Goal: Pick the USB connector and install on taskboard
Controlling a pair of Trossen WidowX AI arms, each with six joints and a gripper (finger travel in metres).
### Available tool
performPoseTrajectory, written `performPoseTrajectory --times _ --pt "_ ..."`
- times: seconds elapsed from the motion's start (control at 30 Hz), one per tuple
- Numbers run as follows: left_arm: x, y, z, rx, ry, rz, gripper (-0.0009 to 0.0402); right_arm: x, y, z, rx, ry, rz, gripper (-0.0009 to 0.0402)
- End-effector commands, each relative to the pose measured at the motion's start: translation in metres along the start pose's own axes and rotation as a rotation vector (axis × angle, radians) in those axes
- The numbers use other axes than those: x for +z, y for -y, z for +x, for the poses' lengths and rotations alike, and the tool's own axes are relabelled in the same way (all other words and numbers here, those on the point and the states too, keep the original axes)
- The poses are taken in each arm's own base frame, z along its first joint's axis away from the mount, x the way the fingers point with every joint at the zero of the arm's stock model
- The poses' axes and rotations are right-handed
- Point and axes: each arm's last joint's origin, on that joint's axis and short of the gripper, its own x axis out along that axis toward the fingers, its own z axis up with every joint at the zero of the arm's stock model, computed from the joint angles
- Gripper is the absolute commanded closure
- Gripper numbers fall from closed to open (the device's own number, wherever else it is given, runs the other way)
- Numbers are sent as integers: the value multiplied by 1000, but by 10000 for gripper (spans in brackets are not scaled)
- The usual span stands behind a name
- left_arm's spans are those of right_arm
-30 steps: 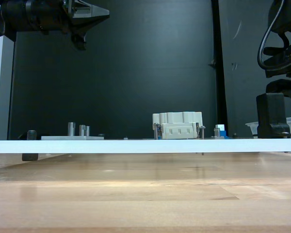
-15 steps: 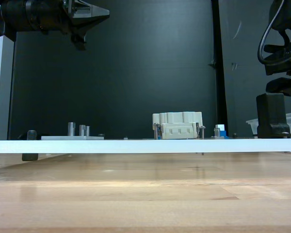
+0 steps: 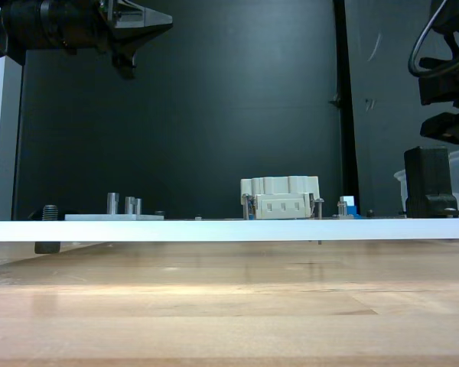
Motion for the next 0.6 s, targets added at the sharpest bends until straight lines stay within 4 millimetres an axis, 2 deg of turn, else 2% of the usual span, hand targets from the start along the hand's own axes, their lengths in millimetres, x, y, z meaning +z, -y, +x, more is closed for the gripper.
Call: performPoseTrajectory --times 0.03,0.47,0.6 --pt "0 0 0 0 0 0 393 1 0 -5 -6 -7 -2 393" --pt "0 0 0 0 0 0 393 2 1 -10 4 -1 2 393" --pt "0 0 0 0 0 0 393 3 1 -14 2 -14 55 393"
